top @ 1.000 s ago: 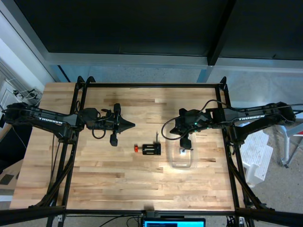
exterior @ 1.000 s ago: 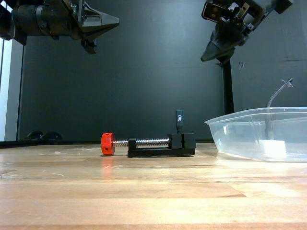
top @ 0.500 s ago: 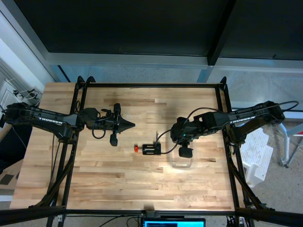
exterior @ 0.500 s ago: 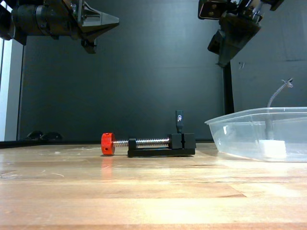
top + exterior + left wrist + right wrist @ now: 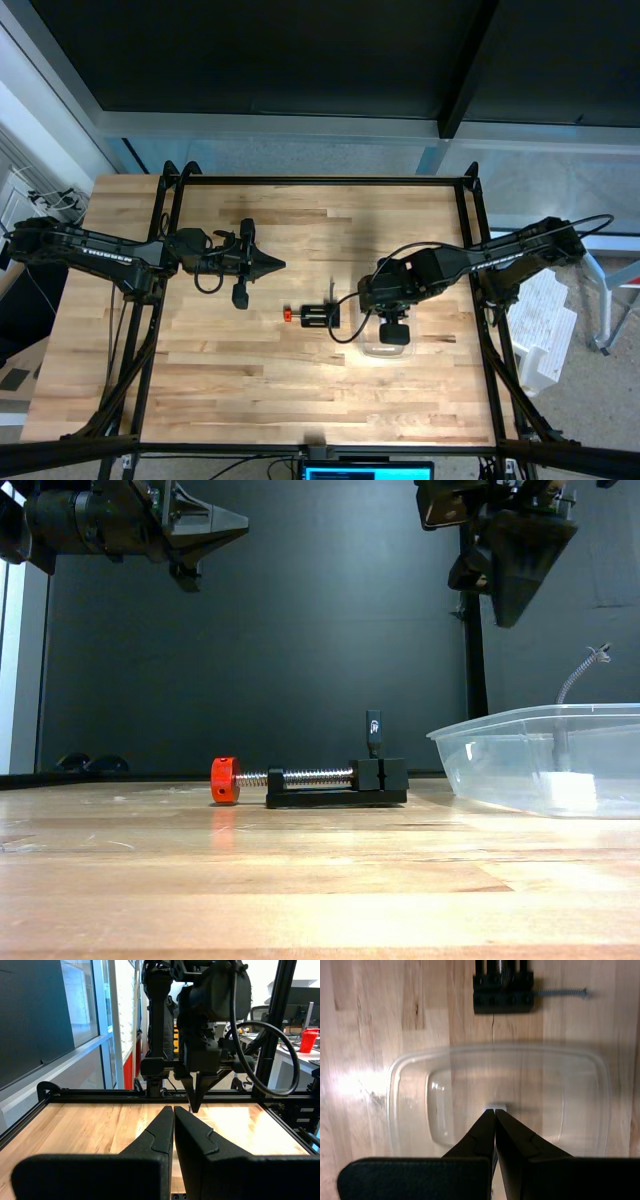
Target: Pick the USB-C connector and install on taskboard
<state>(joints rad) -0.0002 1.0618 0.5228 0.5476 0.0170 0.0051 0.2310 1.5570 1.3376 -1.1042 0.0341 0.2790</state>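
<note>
Your left pincer (image 5: pixel 283 265): fingers together, held high over the bench (image 5: pixel 200 370), well to the left of the taskboard (image 5: pixel 380 778). Your right pincer (image 5: pixel 494 1110): fingers together, pointing straight down, high above the clear tray (image 5: pixel 500 750), with its tips in line with the white piece (image 5: pixel 572 790) lying inside. USB-C connector (image 5: pixel 373 732): you see it upright on the taskboard, at the end away from the red knob (image 5: pixel 225 780).

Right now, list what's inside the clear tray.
One whitish square piece lies in the tray; the right tool, shut above, hides part from its camera; the left tool hangs shut at left.
</note>
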